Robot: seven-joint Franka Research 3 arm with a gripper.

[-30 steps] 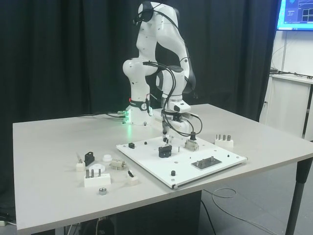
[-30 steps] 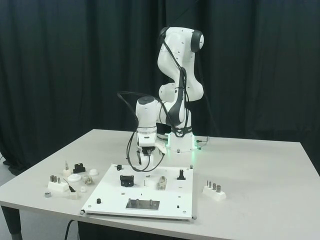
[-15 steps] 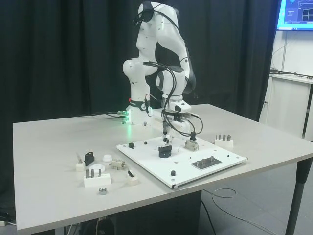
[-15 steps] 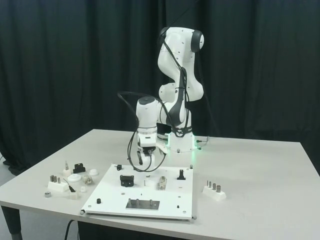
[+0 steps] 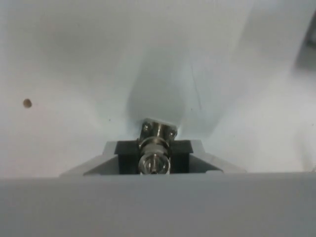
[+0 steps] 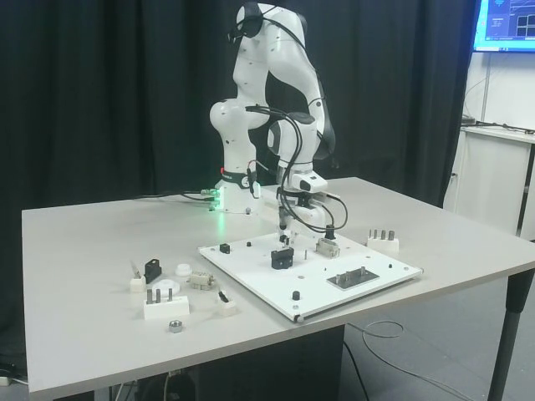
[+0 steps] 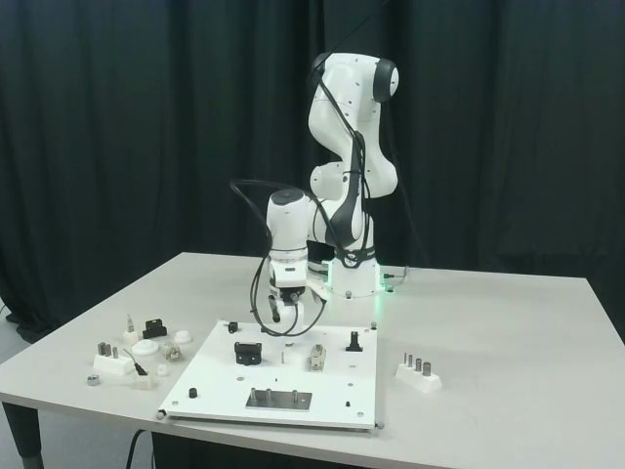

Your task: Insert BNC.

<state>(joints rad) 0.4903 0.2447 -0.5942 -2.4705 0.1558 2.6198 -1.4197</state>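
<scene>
- I see the tool point(image 7: 285, 315) above the white board point(image 6: 368, 282) on the counter point(image 6: 75, 251).
- Metal plug point(image 5: 155, 160) sits between the fingers, clamped, just over the board.

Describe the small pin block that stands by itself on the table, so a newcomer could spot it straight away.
Find the white board in the middle of the grey table. Off the board's edge, opposite the cluster of loose parts, stands a white pin block with three upright grey pins. The other pin block sits among the loose parts; this one stands alone.
</scene>
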